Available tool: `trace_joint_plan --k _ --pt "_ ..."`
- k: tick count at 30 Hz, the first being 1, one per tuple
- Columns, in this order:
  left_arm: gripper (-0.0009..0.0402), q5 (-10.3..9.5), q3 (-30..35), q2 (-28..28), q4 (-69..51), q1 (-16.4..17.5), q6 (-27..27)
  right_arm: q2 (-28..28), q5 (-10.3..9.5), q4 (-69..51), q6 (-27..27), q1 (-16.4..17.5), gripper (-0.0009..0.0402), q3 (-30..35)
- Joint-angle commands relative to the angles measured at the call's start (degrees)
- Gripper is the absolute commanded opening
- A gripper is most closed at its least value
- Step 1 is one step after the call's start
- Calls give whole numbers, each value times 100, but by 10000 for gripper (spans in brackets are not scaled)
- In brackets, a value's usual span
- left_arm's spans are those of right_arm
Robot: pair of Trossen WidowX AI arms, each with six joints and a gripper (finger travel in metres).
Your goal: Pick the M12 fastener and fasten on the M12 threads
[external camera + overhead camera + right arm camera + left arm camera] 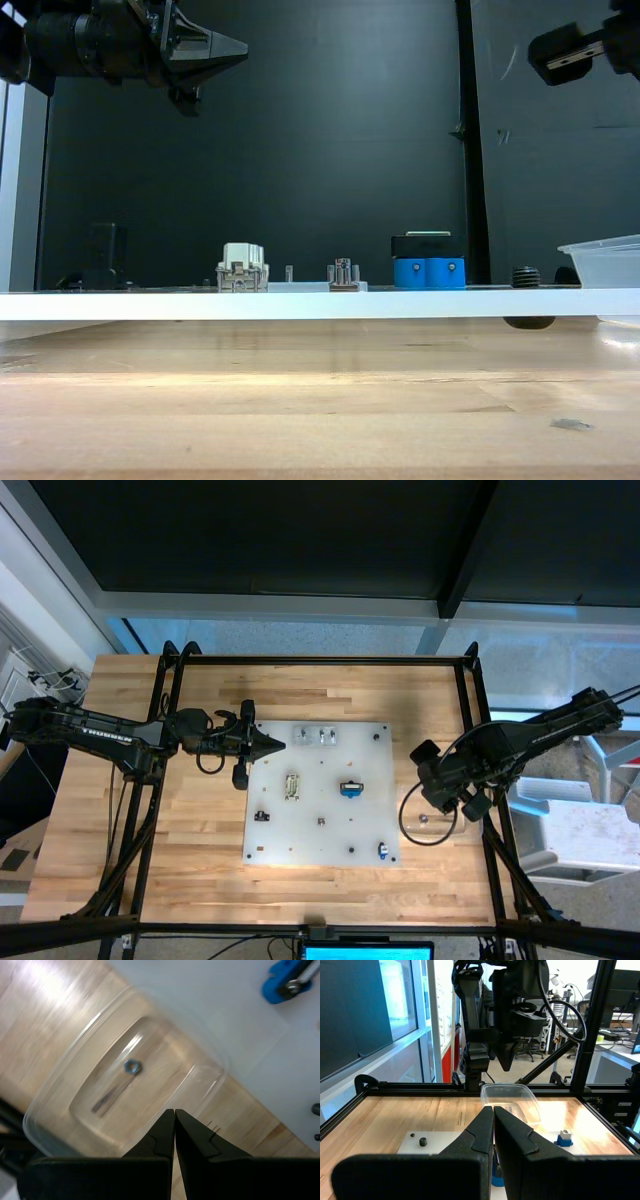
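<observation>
The right hand [174, 1110] hangs high above the clear tray [65, 1085], its fingers pressed together and holding nothing. Below its tips, the M12 nut [132, 1066] lies flat on the tray's floor with its bore facing up. It is a small grey hexagon, as broad as it is long, so no side leads. The high view places the nut [424, 819] inside the tray, which rests on the wooden surface [200, 880] just off the right edge of the white board [300, 830], towards the surface's right edge.

The black ribbed stud [526, 277] stands bare near the board's near right edge, well apart from the nut. A blue fitting [381, 851] sits just beside it.

The left hand [493, 1108] is raised over the board's far left corner. It points inward across the board, its fingers closed against each other and empty. White lettering on the left arm [105, 735] seems to read TROSSEN
</observation>
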Motion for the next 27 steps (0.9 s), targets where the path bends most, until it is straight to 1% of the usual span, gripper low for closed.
trace_joint_plan --k 1,9,13,17,21,27 --pt "0 0 0 0 2 0 0 138 -2 -155 -50 188 0 -9" --pt "0 0 0 0 2 0 0 603 -2 -181 -63 566 0 -9" --pt "0 0 0 0 4 0 0 796 -4 -131 -61 658 0 -55" --pt "0 0 0 0 7 2 0 859 -4 299 -61 737 7 -247" --pt "0 0 0 0 2 2 0 984 -4 433 -61 811 38 -382" --pt "0 0 0 0 2 2 0 1139 -2 752 -13 866 105 -494"
